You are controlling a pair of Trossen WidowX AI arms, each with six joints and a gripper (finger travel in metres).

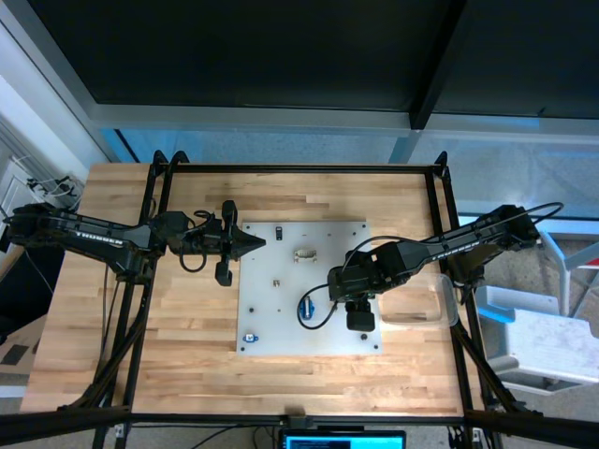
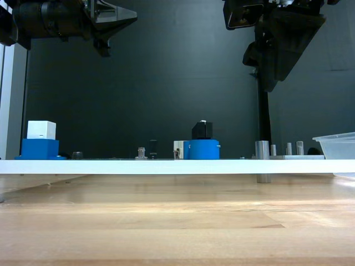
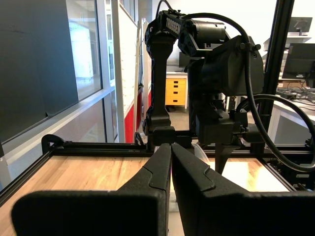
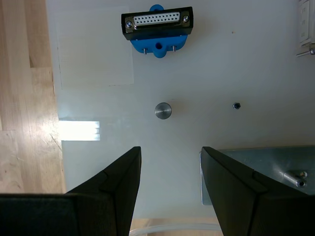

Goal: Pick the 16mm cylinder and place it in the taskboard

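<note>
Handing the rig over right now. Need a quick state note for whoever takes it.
Left gripper: shut, nothing in it, raised at the taskboard's left edge.
Right gripper: open, empty, raised over the board's right side.
16mm cylinder: upright in a board hole below the right gripper; the low view shows its end poking out under the board.
Done: pick and place look complete.
Left: probably only backing the right gripper away.

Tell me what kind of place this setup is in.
Likely a robotics lab. On a black-framed wooden table, the left gripper is shut and raised at the left edge of the taskboard, and the right gripper is open above its right part. Beyond stand a yellow drawer cabinet and a monitor.
</note>
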